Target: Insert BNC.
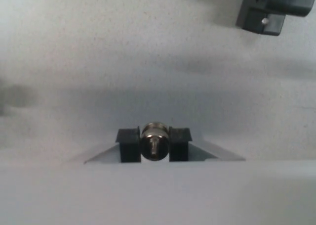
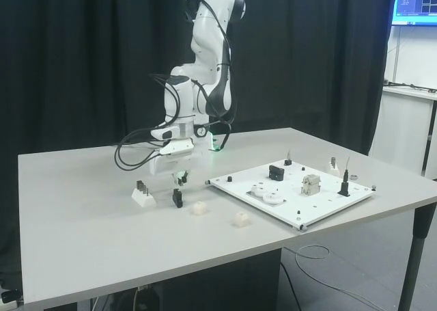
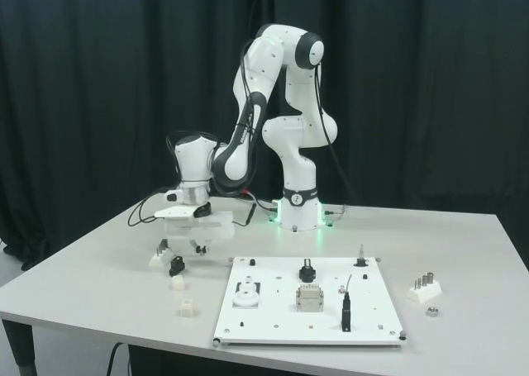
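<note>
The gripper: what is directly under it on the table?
The gripper holds a metal plug above bare grey table. A small black part stands just beside. The spot under its white body is hidden.

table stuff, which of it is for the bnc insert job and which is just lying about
For the job:
- BNC connector, held between the gripper fingers
- white board with its mounted fittings, where a socket would probably be

Lying about:
- two small white blocks near the front edge
- white holder with pins and a loose ring
- small black part under the arm
</note>
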Motion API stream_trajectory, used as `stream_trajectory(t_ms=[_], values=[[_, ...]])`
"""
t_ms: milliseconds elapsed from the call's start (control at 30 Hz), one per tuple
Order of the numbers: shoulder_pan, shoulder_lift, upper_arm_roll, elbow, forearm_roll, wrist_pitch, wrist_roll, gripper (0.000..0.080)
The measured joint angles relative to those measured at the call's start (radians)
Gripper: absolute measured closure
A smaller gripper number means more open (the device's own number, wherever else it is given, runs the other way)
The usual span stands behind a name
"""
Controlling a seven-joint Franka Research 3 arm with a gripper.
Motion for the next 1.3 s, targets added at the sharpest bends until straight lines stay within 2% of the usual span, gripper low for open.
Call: stream_trajectory(t_ms=[667, 933, 1300], values=[[0.046, -0.003, -0.051, 0.006, -0.006, -0.026, 0.001, 0.0685], [0.061, -0.011, -0.066, 0.017, -0.008, -0.06, 0.008, 0.0685], [0.086, -0.048, -0.085, 0.035, -0.072, -0.109, 0.064, 0.0685]])
